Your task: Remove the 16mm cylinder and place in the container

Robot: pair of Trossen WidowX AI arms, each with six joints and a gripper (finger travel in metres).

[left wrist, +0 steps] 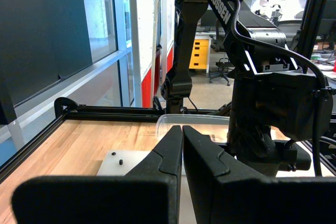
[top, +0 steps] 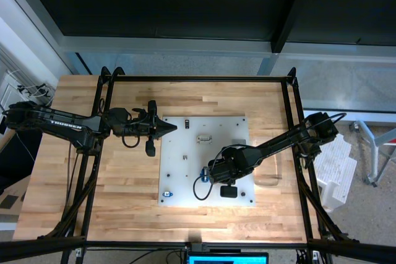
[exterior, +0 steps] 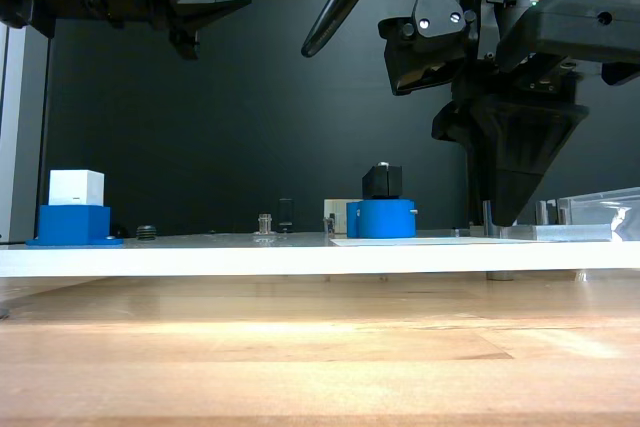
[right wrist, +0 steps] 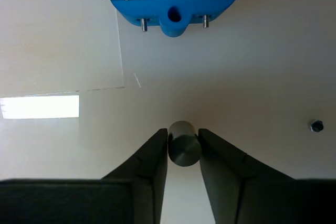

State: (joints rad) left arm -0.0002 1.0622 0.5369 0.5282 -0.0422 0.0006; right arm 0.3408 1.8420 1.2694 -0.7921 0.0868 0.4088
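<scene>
The 16mm cylinder (right wrist: 182,144), a short silvery metal stub, stands on the white board with the fingers of my right gripper (right wrist: 182,139) closed against both its sides. From above, the right gripper (top: 216,173) points straight down over the board's right half, beside a small blue part (top: 204,171). In the low view its tip (exterior: 497,209) reaches down to the board surface. The container (top: 272,171), a clear tub, lies just right of the board, and also shows as a clear tub (exterior: 600,209) in the low view. My left gripper (top: 168,127) is shut and held high at the board's left edge.
The white board (top: 185,177) carries a blue base with a white cube (exterior: 75,212), a blue round holder (exterior: 385,217), a blue fixture (right wrist: 173,11) and a black screw (right wrist: 316,126). A black frame rims the wooden table (top: 93,183).
</scene>
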